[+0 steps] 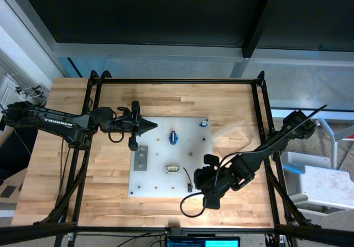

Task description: Remove the USB connector from the USB hub and place in the container

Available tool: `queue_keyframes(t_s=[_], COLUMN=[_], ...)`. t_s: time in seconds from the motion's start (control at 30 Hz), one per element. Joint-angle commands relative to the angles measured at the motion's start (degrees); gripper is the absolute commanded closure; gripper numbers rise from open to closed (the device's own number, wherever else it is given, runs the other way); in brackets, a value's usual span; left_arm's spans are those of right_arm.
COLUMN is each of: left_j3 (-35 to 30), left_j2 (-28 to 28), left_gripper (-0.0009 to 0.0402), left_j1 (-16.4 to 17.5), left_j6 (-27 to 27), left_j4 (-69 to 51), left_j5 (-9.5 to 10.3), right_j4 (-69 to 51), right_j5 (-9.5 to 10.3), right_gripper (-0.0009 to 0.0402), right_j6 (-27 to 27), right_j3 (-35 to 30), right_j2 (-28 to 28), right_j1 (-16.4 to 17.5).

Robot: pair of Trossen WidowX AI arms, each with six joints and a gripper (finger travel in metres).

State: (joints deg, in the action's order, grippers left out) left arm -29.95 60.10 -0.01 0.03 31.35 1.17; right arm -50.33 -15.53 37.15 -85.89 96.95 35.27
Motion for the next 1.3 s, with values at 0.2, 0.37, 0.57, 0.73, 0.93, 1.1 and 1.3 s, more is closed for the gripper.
queue_keyframes(t_s=[0.2,0.37,0.57,0.73,0.93,1.1,1.3], left_j3=[0.00,0.00,0.00,0.00,0.00,0.00,0.00], left_j2=[0.00,0.02,0.00,0.02,0.02,0.02,0.00], left_gripper=[0.0392,0.0392,0.0392,0.0392,0.0392,0.0392,0.0392], left_j1=[0.00,0.00,0.02,0.00,0.00,0.02,0.00], left_j6=[0.00,0.00,0.00,0.00,0.00,0.00,0.00], left_j4=[0.02,0.00,0.00,0.02,0.02,0.00,0.00], left_j5=[-0.02,-0.02,-0.02,-0.02,-0.02,-0.02,-0.02], right_j4=[1.03,2.23,3.63,4.52,6.10,6.36,6.95], right_j5=[-1.46,-1.49,-1.57,-2.95,-3.02,-4.28,-4.48], right_gripper=[0.0233,0.0232,0.0232,0.0232,0.0233,0.0233,0.0233], right_j6=[-0.11,-0.70,-1.75,-2.75,-3.13,-3.15,-3.61], right_j3=[0.07,0.07,0.09,0.09,0.15,0.35,0.92], right_j2=[2.29,3.80,5.53,6.67,8.22,8.81,8.92], right_j1=[0.31,0.37,0.37,0.37,0.35,0.22,-0.22])
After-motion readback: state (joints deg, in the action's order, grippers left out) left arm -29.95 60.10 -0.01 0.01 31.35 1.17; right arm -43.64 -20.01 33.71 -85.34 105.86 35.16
